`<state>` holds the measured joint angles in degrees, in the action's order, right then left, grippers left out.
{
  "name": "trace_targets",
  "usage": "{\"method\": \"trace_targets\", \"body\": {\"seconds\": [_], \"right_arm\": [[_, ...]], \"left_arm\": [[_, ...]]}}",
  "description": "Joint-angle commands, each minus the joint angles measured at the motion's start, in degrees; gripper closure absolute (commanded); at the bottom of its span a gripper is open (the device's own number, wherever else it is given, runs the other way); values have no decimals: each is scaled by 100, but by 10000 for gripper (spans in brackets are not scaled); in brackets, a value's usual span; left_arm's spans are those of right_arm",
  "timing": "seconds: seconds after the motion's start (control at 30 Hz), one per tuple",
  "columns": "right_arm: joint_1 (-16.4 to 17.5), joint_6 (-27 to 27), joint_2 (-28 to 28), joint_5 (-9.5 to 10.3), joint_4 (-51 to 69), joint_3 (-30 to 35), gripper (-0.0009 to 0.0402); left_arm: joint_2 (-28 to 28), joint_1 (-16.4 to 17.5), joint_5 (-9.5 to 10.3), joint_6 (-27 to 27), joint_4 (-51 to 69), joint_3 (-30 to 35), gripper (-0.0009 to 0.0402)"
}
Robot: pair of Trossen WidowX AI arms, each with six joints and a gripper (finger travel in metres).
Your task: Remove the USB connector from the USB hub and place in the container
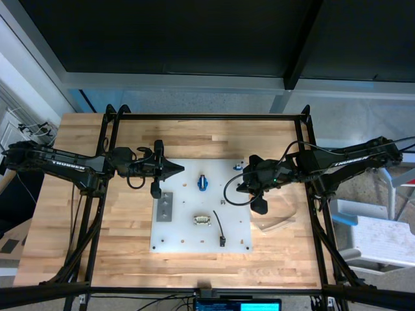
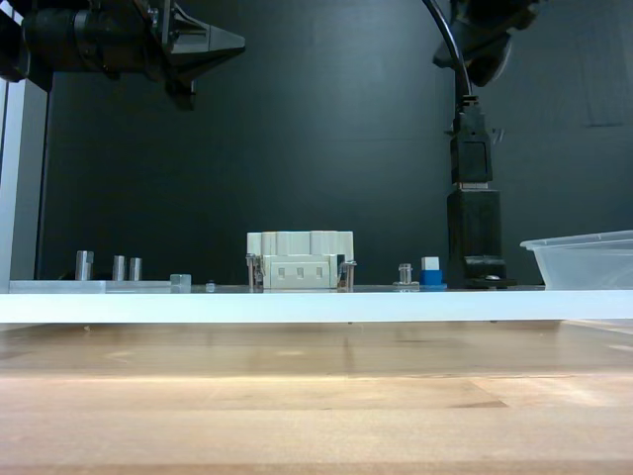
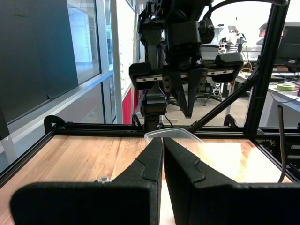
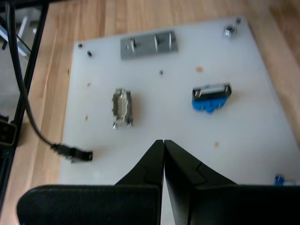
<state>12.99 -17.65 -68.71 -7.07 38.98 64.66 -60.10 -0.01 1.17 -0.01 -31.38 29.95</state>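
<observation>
Zero steps done: your USB connector [image 2: 472,148] stands plugged in the USB hub [image 2: 473,233].
Container [image 2: 584,259]: right of the board [image 1: 175,240], without the plug.
Left gripper [image 3: 162,140], right gripper [image 4: 163,143]: fingers together, empty, above the board.
Left for you: grip, pull, drop.

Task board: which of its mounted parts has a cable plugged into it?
The USB hub, near right on the board: only it carries the USB connector. The left end effector and right end effector hang shut above the board.
</observation>
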Motion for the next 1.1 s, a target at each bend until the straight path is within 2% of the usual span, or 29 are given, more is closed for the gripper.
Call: {"method": "trace_targets", "body": {"seconds": [0.03, 0.13, 0.2, 0.37, 0.47, 0.6, 0.7, 1.1], "right_arm": [[245, -345, -98, -105, 310, 118, 385], [474, -645, -212, -122, 522, 232, 373], [605, -844, -282, -245, 595, 282, 364], [907, -1207, -501, -391, 796, 422, 345], [1097, -1355, -654, -393, 798, 516, 339], [1268, -1482, -909, -402, 964, 721, 339], [1368, -1495, -1128, -551, 1220, 920, 338], [1729, -1495, -1832, -503, 1244, 1390, 338]], "left_arm": [[-2, 2, -2, -2, 0, 0, 392], [-2, 0, -2, -2, 0, 0, 392], [-2, 0, -2, -2, 0, 0, 392], [-2, 0, -2, -2, 0, 0, 392], [0, 0, -2, -2, 0, 0, 392], [0, 0, -2, -2, 0, 0, 392], [0, 0, -2, -2, 0, 0, 392], [0, 0, -2, -2, 0, 0, 392]]}}
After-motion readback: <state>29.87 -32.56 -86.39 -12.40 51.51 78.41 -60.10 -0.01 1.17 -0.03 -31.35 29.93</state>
